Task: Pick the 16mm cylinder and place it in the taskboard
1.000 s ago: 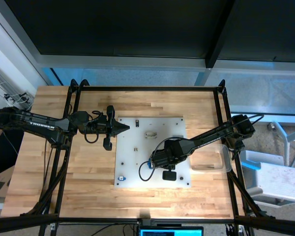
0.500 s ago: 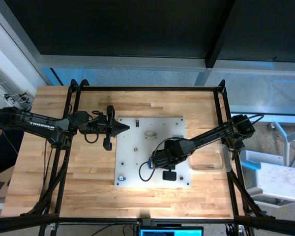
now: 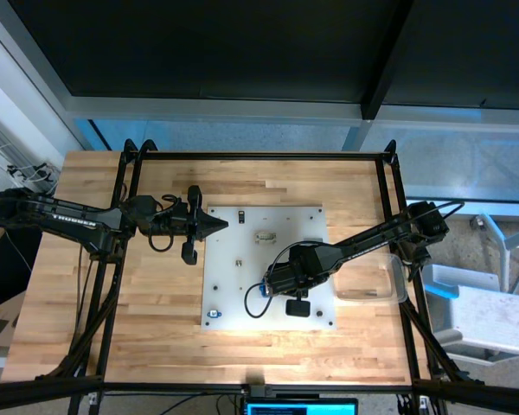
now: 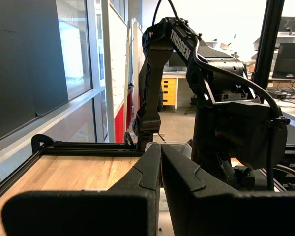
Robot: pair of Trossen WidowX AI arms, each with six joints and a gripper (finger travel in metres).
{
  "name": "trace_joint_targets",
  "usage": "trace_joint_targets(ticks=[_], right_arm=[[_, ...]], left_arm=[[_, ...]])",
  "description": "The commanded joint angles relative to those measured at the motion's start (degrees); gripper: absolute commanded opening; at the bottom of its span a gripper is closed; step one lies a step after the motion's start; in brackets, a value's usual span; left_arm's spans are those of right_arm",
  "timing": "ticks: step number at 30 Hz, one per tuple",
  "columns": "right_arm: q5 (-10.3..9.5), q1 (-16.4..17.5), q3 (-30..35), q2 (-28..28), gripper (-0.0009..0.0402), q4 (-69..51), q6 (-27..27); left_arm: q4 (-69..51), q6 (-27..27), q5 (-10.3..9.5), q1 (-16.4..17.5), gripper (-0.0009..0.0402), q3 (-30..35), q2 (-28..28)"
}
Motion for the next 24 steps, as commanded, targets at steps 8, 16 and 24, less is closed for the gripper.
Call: trace_joint_targets(ticks=[8, 16, 24], right_arm=[[-0.79, 0.0, 0.0, 0.0, 0.0027, 1.1, 0.0], [-0.96, 0.2, 0.0, 0.0, 0.0027, 1.2, 0.1], [-1.99, 0.4, 0.0, 0.0, 0.0027, 1.1, 0.0]], left_arm=[[0.0, 0.0, 0.00, 0.0, 0.0000, 0.0, 0.0], [0.0, 0.0, 0.00, 0.0, 0.0000, 0.0, 0.0], [0.0, 0.0, 0.00, 0.0, 0.0000, 0.0, 0.0]])
